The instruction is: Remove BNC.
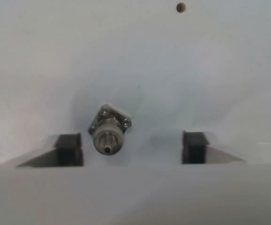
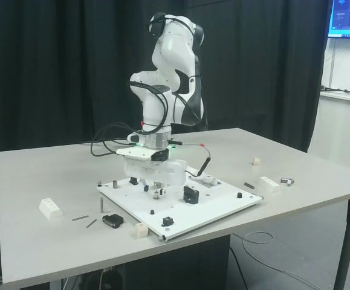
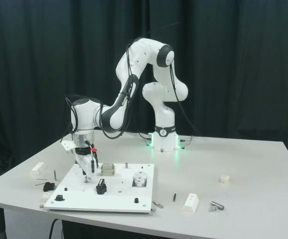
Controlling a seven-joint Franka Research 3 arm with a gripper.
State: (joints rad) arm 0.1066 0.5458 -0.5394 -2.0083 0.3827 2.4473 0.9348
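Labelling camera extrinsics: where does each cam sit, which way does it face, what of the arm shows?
Wrist view: on the wrist, looking down at the BNC on the white board; both fingers show, open.
First room view: off a table corner, facing the arm's side; whole arm and gripper show.
Second room view: across the table, facing the arm's base; whole arm shows.
Both room views share the board, arm and loose parts.
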